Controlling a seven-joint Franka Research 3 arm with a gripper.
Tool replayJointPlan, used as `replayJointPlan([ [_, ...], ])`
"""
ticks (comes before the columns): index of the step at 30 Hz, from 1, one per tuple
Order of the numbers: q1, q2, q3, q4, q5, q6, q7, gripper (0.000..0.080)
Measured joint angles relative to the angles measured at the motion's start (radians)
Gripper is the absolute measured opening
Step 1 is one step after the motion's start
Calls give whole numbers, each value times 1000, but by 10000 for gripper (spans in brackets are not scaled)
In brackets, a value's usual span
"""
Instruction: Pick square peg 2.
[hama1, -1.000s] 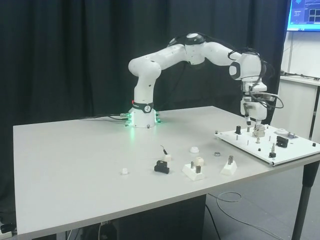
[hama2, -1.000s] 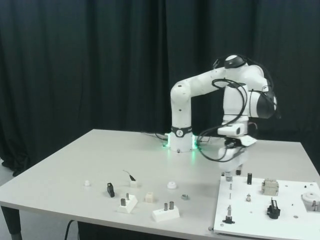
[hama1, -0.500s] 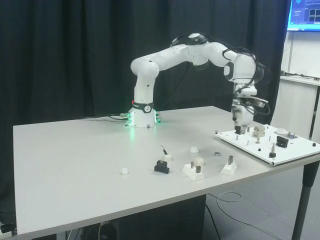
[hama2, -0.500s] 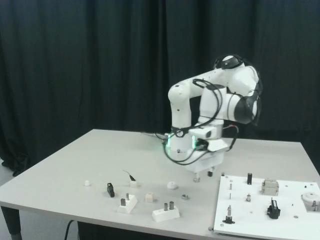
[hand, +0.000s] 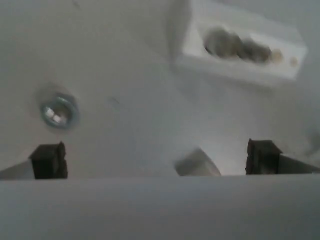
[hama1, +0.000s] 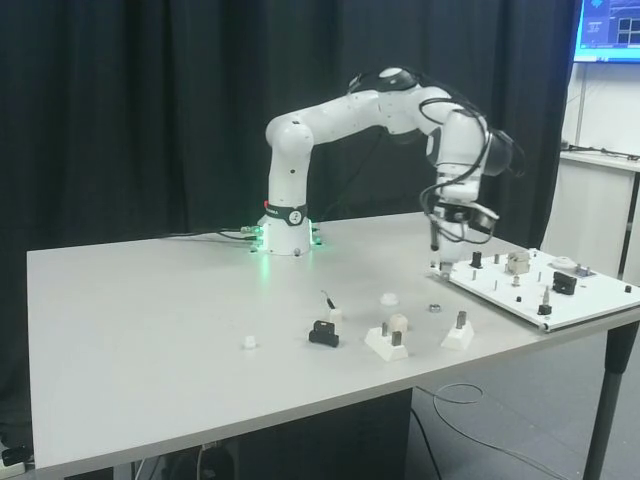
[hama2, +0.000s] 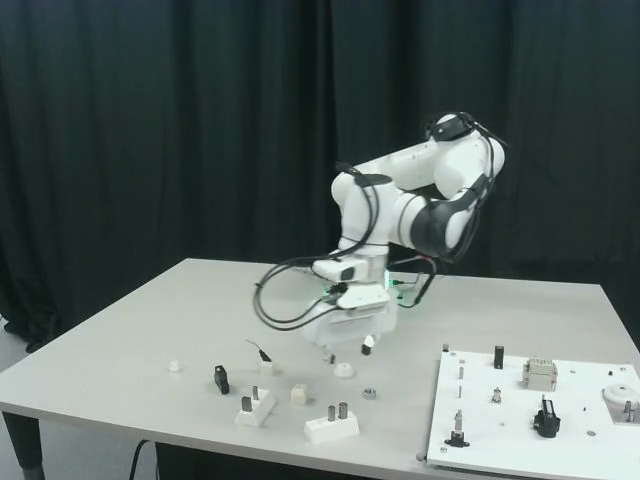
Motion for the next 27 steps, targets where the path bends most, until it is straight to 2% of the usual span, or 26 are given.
replayJointPlan([
  [8, -79, 15, 0, -3, 4, -11, 10, 800],
  [15, -141, 15, 0, -12, 26, -13, 125, 800],
  [19, -177, 16, -1, -14, 52, -22, 211, 800],
  [27, -244, 30, -5, -11, 132, -71, 414, 800],
])
